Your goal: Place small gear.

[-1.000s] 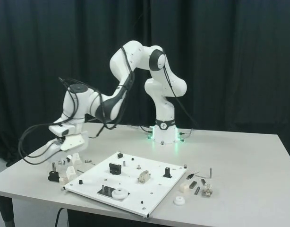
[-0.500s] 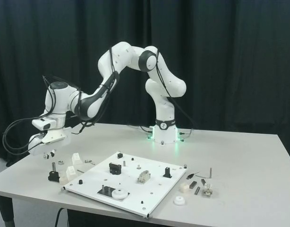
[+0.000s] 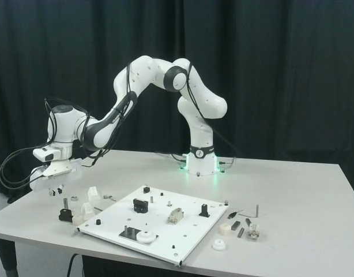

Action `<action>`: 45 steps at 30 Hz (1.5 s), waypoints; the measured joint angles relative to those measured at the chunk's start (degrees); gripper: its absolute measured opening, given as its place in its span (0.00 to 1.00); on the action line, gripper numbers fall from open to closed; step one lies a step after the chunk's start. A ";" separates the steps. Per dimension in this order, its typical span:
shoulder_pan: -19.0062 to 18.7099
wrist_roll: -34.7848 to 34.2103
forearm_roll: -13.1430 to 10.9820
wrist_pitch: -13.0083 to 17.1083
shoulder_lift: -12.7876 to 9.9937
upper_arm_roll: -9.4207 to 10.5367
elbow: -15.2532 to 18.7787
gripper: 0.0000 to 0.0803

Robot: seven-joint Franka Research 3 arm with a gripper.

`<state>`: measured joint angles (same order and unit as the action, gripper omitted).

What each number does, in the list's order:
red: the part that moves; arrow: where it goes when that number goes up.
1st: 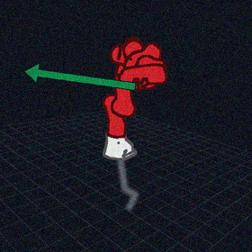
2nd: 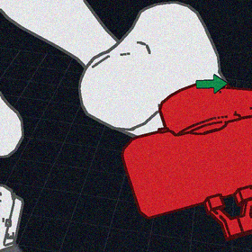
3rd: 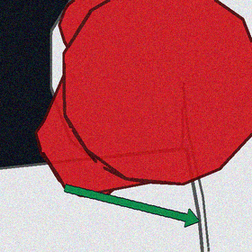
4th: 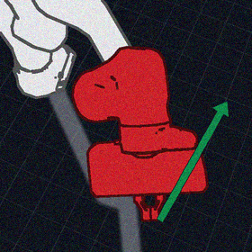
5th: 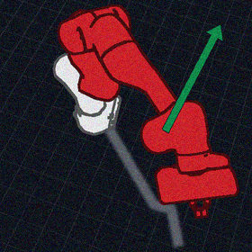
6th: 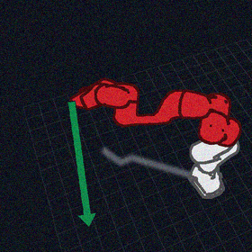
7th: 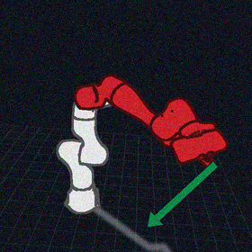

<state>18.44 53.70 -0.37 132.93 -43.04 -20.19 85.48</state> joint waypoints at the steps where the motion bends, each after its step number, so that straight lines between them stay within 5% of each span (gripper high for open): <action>1: 0.04 0.10 -0.15 0.01 -0.15 -0.15 0.07 0.24; 20: 0.41 0.63 -1.38 -2.07 -0.54 -1.47 2.44 0.24; 40: 0.04 3.41 -3.86 -3.18 2.04 -1.47 4.83 0.28; 42: 0.01 3.41 -3.88 -3.18 2.13 -1.47 4.87 0.86; 45: -0.04 3.41 -3.90 -3.18 2.21 -1.47 4.91 0.86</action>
<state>18.40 57.11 -4.26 129.75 -40.83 -21.66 90.38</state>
